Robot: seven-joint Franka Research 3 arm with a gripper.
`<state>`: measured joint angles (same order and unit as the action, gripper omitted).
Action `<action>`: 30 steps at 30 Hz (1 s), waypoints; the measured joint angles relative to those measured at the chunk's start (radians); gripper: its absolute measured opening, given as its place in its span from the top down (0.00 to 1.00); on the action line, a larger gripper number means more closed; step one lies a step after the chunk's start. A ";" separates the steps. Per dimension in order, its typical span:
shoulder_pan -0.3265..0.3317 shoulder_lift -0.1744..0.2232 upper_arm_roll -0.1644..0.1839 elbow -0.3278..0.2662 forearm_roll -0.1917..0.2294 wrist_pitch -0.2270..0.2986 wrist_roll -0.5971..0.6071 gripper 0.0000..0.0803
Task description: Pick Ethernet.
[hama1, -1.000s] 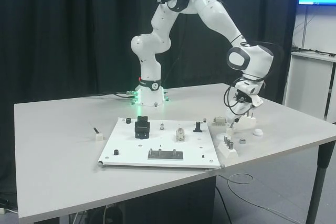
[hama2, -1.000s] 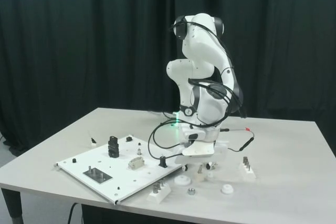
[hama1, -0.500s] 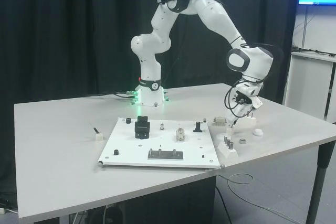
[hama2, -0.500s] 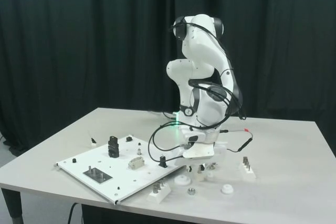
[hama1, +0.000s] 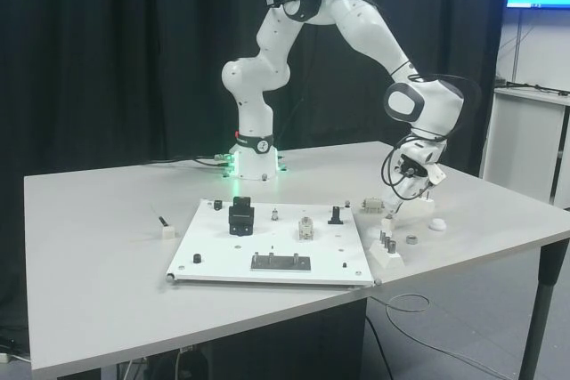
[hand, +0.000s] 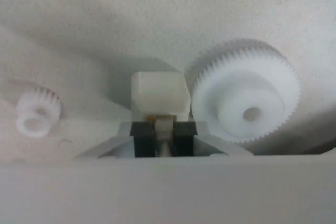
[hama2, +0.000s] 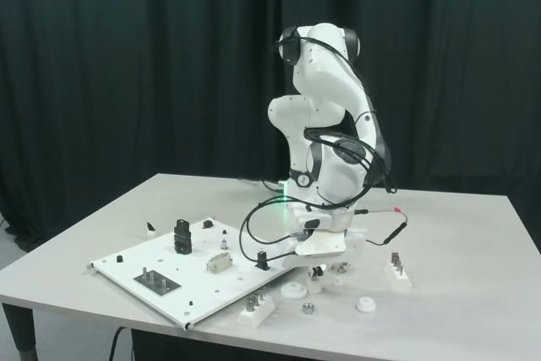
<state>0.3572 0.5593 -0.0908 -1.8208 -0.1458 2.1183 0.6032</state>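
In the wrist view my gripper [hand: 164, 137] is shut on the Ethernet plug [hand: 164, 124], a small pale piece pinched between the two black fingertips [hand: 144, 139]. Directly beyond the tips sits a white block [hand: 159, 94]; I cannot tell whether the plug is still seated in it. In the first room view the gripper [hama1: 398, 206] hangs low over the table just right of the white board [hama1: 267, 246]. The second room view shows the gripper [hama2: 317, 274] close above the table beside the board's corner.
A large white gear [hand: 247, 100] lies right beside the block, and a small white gear [hand: 35, 115] lies on its other side. A white peg holder [hama1: 386, 251], a metal nut [hama1: 412, 239] and a second peg block [hama2: 396, 270] stand nearby. The table edge is close.
The wrist has turned a little and the hand has shifted slightly over the same spot by the board's corner. The parts on the table have not moved.
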 joint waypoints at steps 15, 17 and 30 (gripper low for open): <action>-0.002 -0.013 0.004 0.024 0.000 -0.042 0.000 0.92; -0.002 -0.020 0.005 0.036 0.000 -0.063 0.000 0.92; -0.002 -0.061 0.005 0.110 0.002 -0.178 0.000 0.92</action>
